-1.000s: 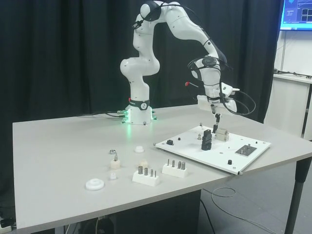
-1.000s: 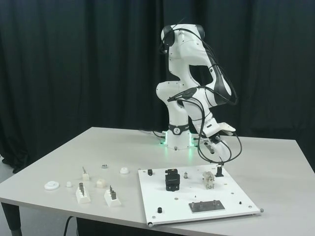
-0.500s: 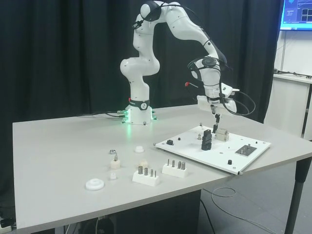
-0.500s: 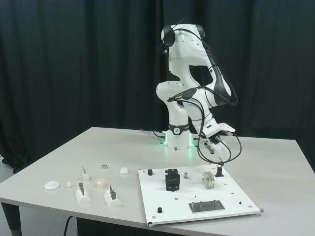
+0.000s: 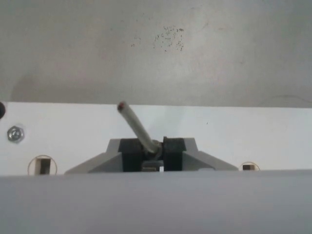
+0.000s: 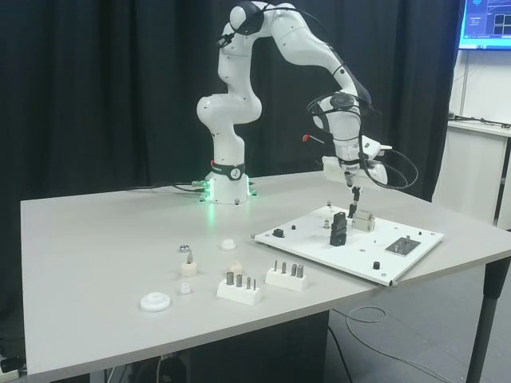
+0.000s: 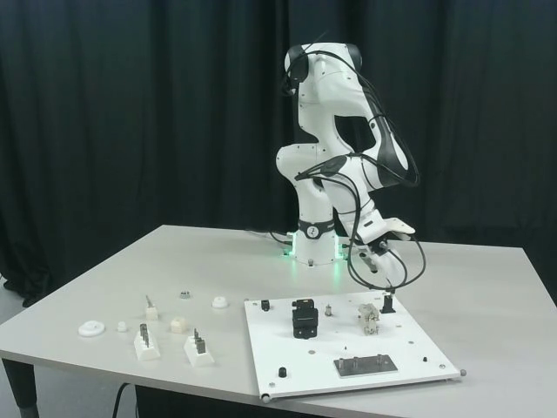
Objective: Insert USB.
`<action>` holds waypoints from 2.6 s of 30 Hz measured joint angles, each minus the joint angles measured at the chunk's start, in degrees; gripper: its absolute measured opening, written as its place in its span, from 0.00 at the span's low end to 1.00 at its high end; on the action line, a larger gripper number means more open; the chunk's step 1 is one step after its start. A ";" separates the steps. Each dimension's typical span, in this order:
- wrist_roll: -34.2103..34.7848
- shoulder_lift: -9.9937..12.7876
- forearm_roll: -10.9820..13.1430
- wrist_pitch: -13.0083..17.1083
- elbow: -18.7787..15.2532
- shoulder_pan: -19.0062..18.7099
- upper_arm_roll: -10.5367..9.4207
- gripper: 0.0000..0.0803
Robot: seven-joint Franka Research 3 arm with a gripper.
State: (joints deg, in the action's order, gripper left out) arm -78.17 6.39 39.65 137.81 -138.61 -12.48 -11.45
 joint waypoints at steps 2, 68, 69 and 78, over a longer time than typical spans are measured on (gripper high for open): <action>0.00 -0.04 -0.02 0.00 -0.03 0.00 0.04 0.11; 0.00 -0.76 -0.22 0.41 -0.82 -0.03 0.65 0.11; 0.00 -0.75 -0.22 0.47 -0.83 -0.03 0.65 0.11; 0.00 -0.77 -0.46 0.57 -0.86 -0.03 0.68 0.11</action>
State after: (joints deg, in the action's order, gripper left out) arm -78.17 5.62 39.19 138.38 -139.47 -12.50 -10.77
